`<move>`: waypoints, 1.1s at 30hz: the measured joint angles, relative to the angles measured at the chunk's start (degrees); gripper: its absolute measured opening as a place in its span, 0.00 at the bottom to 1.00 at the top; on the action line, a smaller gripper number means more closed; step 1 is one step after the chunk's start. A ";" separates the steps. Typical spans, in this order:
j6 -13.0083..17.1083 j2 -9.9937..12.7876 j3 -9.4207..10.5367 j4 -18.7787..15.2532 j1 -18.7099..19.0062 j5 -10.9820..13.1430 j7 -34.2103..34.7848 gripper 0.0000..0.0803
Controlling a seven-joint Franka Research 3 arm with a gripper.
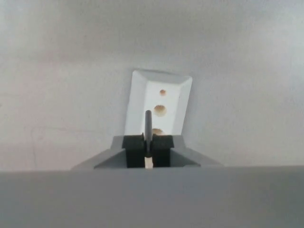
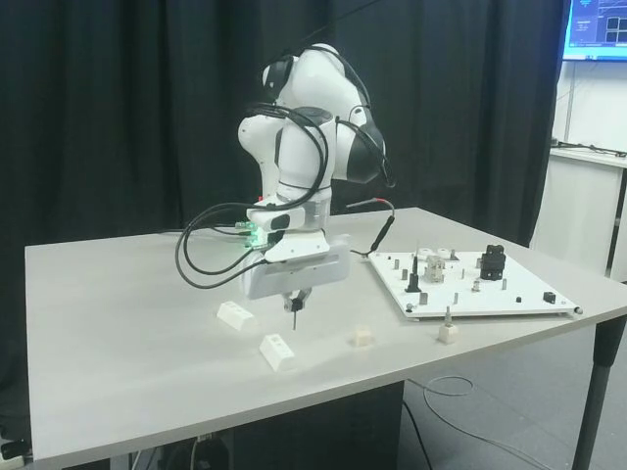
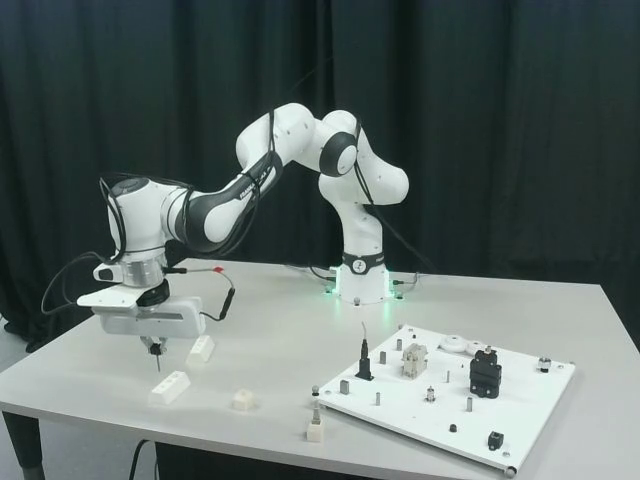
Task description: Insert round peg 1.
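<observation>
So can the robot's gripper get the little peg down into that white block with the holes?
Probably yes. The gripper holds the round peg upright above the white block, whose holes face up with nothing covering them. Nothing lies between peg and block. It looks close to one hole, though I can't tell if it's lined up.

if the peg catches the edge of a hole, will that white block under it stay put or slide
The white block probably slides: it looks small and light and lies loose on the smooth grey table. Tipping seems less likely, since it sits low and long. The peg, thin and straight in the tool, looks stiff.
</observation>
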 joint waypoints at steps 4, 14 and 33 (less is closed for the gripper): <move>-1.15 0.00 -0.15 0.75 0.02 -0.04 0.05 0.04; -3.35 0.00 -0.48 1.97 0.21 -0.07 0.06 0.04; -4.01 0.00 -0.48 2.49 0.53 -0.15 0.38 0.04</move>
